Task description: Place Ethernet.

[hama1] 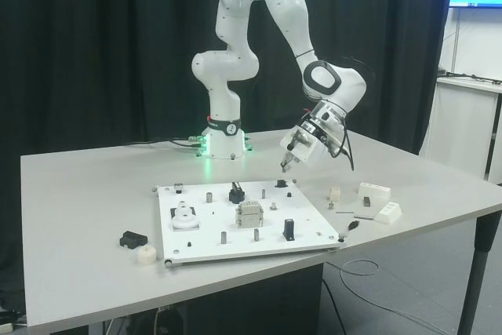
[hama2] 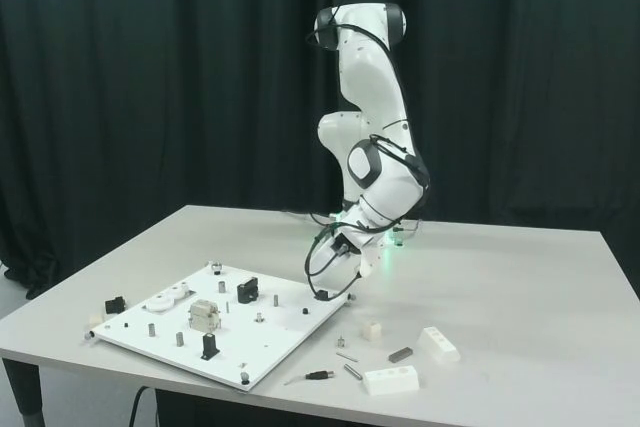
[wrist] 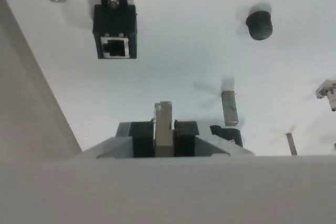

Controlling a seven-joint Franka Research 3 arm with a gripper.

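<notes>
The gripper (wrist: pixel 164 135) pinches what looks like the Ethernet plug (wrist: pixel 164 121), tilted toward the black socket (wrist: pixel 115 31), apparently for insertion.

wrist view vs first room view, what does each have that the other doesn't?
Only the wrist view shows the open port of the black Ethernet socket and the plug clamped between the black fingers. Only the first room view shows the whole white arm, the grey table, and the loose white blocks beside the board. Both show the white board and the gripper held above it.
</notes>
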